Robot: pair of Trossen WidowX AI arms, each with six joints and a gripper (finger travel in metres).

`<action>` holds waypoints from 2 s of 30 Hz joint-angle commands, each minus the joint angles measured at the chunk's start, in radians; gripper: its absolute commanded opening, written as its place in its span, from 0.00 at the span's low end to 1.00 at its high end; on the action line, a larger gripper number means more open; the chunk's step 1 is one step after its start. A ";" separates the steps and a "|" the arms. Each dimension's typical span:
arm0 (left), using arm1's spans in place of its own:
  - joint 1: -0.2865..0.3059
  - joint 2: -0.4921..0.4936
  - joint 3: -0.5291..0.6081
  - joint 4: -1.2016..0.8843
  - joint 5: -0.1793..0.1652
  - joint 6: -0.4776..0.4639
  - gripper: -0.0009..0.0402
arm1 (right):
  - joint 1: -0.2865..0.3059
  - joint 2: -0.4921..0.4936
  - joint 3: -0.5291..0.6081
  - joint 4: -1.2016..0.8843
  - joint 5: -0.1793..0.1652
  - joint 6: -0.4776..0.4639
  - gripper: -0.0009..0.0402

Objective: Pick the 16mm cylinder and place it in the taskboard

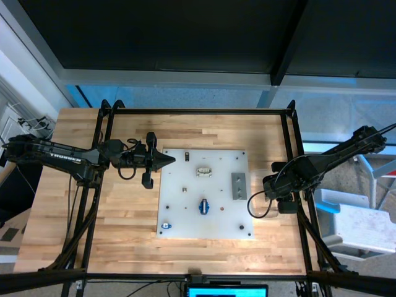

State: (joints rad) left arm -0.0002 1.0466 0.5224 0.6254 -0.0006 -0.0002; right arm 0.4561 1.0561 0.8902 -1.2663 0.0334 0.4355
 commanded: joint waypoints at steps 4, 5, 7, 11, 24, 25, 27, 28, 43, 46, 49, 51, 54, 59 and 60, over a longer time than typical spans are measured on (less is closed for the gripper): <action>0.000 0.000 0.000 0.000 0.000 0.000 0.02 | 0.010 0.000 -0.032 0.035 0.019 0.060 0.48; 0.000 0.000 0.000 0.000 0.000 0.000 0.02 | 0.011 0.000 -0.040 0.046 0.019 0.067 0.49; 0.000 0.000 0.000 0.000 0.000 0.000 0.02 | 0.014 0.000 -0.055 0.063 0.023 0.082 0.50; 0.000 0.000 0.000 0.000 0.000 0.000 0.02 | 0.017 0.000 -0.077 0.079 0.026 0.092 0.51; 0.000 0.000 0.000 0.000 0.000 0.000 0.02 | 0.023 0.008 -0.170 0.181 0.030 0.137 0.51; 0.000 0.000 0.000 0.000 0.000 0.000 0.02 | 0.023 0.012 -0.175 0.189 0.028 0.137 0.51; 0.000 0.000 0.000 0.000 0.000 0.000 0.02 | 0.024 0.018 -0.181 0.203 0.028 0.137 0.51; 0.000 0.000 0.000 0.000 0.000 0.000 0.02 | 0.024 0.020 -0.185 0.206 0.028 0.137 0.51; 0.000 0.000 0.000 0.000 0.000 0.000 0.02 | 0.024 0.046 -0.244 0.292 0.028 0.141 0.50; 0.000 0.000 0.000 0.000 0.000 0.000 0.02 | 0.024 0.046 -0.261 0.311 0.028 0.142 0.49; 0.000 0.000 0.000 0.000 0.000 0.000 0.02 | 0.024 0.046 -0.271 0.323 0.028 0.144 0.48; 0.000 0.000 0.000 0.000 0.000 0.000 0.02 | 0.024 0.047 -0.277 0.333 0.028 0.144 0.47; 0.000 0.000 0.000 0.000 0.000 0.000 0.02 | 0.024 0.047 -0.286 0.342 0.029 0.143 0.45; 0.000 0.000 0.000 0.000 0.000 0.000 0.02 | 0.023 0.047 -0.290 0.343 0.029 0.139 0.41; 0.000 0.000 0.000 0.000 0.000 0.000 0.02 | 0.023 0.047 -0.290 0.343 0.028 0.135 0.39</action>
State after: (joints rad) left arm -0.0002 1.0466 0.5224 0.6254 -0.0006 -0.0002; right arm 0.4797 1.1023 0.6006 -0.9230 0.0612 0.5758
